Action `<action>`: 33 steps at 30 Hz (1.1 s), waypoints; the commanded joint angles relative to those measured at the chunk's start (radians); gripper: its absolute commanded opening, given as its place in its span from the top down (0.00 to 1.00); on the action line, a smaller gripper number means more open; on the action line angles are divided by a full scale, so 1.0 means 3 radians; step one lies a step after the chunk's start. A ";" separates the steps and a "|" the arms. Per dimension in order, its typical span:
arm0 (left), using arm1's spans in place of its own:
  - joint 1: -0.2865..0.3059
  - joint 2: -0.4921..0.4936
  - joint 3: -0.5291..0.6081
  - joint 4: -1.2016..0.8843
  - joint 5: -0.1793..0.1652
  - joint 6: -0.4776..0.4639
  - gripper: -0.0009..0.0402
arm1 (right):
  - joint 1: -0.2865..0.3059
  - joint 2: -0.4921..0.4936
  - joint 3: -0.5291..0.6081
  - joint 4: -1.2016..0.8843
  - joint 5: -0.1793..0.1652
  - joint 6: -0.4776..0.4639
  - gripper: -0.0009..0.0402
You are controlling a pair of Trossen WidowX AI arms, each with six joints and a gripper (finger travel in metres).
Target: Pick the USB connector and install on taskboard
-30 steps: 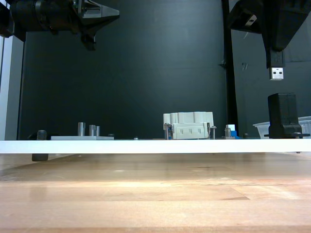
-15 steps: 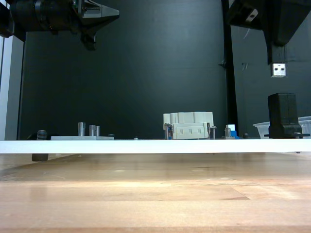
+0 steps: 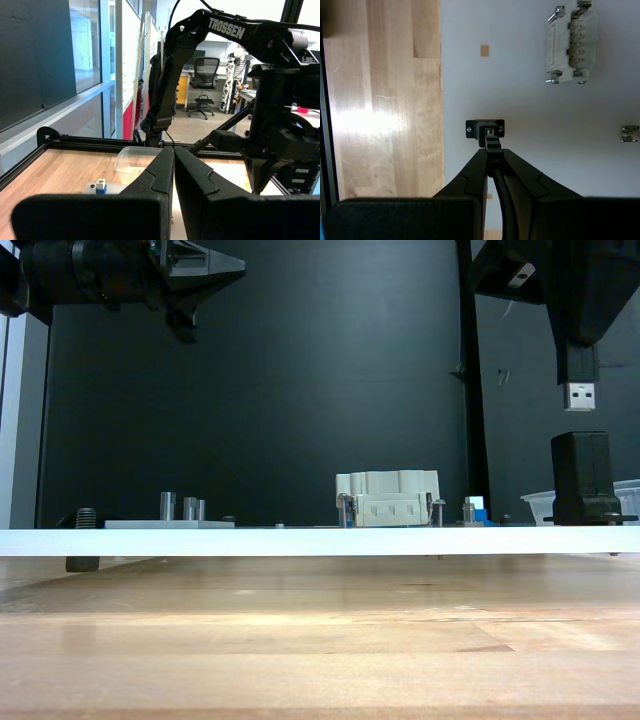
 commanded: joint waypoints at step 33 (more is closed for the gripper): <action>0.0001 0.0000 0.0000 0.0000 0.0001 0.0000 0.98 | -0.0003 0.0128 0.0027 0.0017 -0.0009 -0.0042 0.98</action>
